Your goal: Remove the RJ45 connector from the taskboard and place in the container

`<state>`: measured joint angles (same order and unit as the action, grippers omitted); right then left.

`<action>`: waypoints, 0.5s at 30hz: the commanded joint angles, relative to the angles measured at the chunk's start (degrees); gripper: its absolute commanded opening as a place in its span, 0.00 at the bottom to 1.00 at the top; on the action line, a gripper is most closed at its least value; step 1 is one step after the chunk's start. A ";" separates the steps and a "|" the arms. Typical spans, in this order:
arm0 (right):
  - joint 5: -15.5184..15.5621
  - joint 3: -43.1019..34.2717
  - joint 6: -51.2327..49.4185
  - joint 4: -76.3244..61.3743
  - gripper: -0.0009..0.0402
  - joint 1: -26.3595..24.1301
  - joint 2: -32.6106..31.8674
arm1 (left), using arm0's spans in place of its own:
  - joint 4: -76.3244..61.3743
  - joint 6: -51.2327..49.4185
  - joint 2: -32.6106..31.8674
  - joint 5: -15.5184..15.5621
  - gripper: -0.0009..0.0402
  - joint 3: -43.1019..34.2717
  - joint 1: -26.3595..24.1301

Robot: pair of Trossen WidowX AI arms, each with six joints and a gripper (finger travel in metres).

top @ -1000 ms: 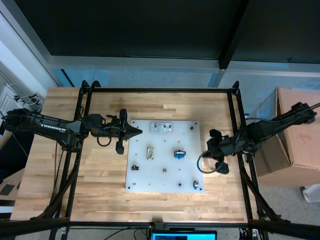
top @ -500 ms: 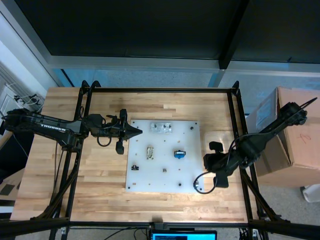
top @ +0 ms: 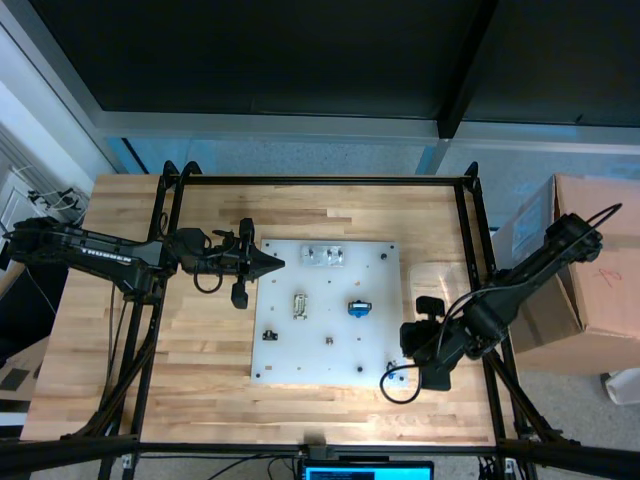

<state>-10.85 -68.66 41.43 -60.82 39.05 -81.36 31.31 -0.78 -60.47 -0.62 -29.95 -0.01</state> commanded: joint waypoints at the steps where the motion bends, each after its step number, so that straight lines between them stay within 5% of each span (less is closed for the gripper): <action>1: 0.15 -0.02 0.39 1.75 0.36 0.59 -1.97 | 0.02 0.00 0.00 0.00 0.02 0.00 0.02; 8: -0.35 -0.02 0.35 5.99 0.51 1.11 -6.05 | 0.02 0.00 0.00 0.00 0.02 0.00 0.00; 15: -3.23 0.11 0.35 8.37 0.56 1.49 -8.48 | 0.02 0.00 0.00 0.00 0.02 0.00 0.00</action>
<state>-13.93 -68.69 41.78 -52.69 40.49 -89.52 31.31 -0.80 -60.47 -0.60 -29.93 -0.01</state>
